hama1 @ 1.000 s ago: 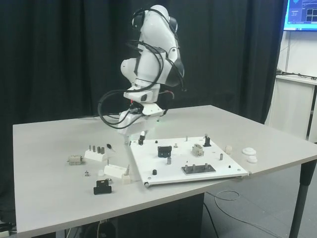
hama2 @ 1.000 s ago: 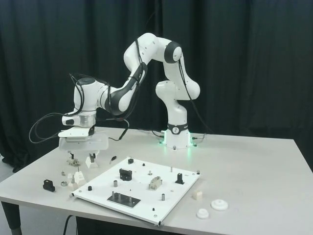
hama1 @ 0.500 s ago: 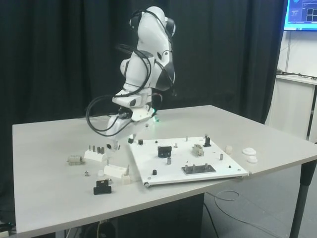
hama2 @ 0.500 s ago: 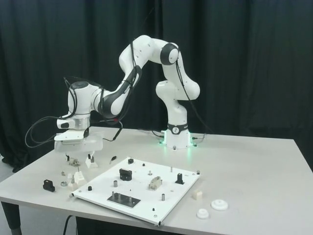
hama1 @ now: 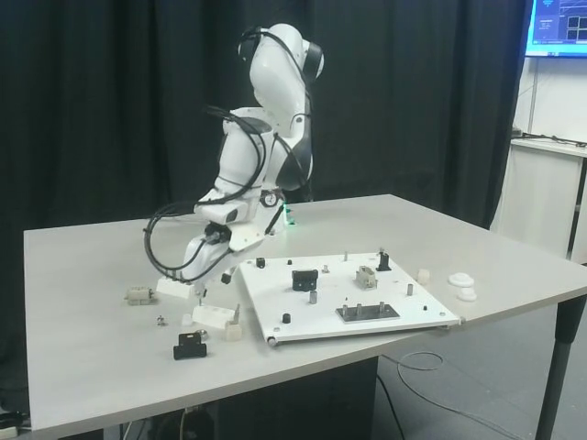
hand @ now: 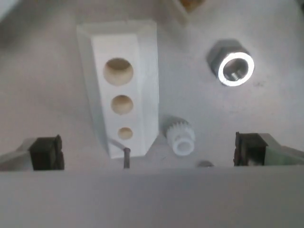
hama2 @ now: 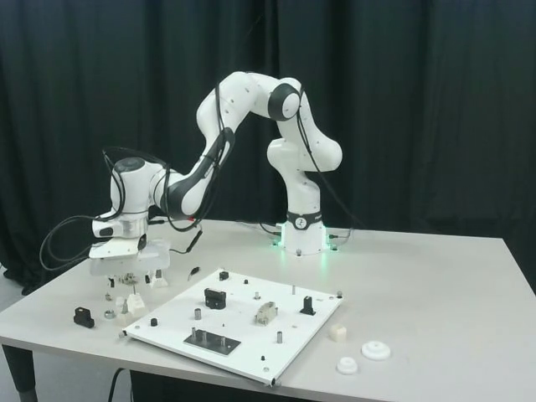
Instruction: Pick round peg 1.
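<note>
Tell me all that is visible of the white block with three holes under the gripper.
The white block is long, with slanted side faces, and looks like plastic. Its top has three round holes in a row, from large to small, all showing nothing inside. It lies flat on the grey table. A thin dark pin stands at the end with the smallest hole, and a small white gear lies close beside that end.

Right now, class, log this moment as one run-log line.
task: pick peg | gripper: open, above white block | nearby: small gear, metal nut | peg: not held
</note>
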`<state>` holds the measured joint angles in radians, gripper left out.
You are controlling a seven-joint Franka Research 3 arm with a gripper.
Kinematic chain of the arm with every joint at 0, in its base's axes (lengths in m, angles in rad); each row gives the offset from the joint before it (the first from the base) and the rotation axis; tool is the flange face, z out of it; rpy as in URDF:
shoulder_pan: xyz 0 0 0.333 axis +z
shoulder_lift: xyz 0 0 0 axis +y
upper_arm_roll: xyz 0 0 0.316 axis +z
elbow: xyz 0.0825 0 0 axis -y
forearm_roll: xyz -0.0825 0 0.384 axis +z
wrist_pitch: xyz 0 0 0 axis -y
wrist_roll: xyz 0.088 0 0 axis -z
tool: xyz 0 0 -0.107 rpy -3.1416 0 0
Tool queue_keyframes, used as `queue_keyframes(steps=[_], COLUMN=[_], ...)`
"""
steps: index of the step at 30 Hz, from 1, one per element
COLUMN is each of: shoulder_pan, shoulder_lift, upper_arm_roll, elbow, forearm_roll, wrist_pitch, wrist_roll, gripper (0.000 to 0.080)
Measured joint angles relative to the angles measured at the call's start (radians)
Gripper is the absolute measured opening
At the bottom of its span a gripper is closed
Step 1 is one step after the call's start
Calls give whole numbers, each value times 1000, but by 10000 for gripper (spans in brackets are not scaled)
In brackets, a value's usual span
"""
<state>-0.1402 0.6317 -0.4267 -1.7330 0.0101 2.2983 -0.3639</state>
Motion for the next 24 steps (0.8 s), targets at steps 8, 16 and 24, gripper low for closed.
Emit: queue_keyframes(steps=[8,16,24], shoulder_pan=[-21,-35,-38], shoulder_lift=[32,48,52], upper_arm_roll=[0,3,3], elbow=[1,0,-10], forearm_roll=[0,0,1], wrist_pitch=[12,10,5], wrist_roll=[-10,-11,-18], gripper=[800,800,800])
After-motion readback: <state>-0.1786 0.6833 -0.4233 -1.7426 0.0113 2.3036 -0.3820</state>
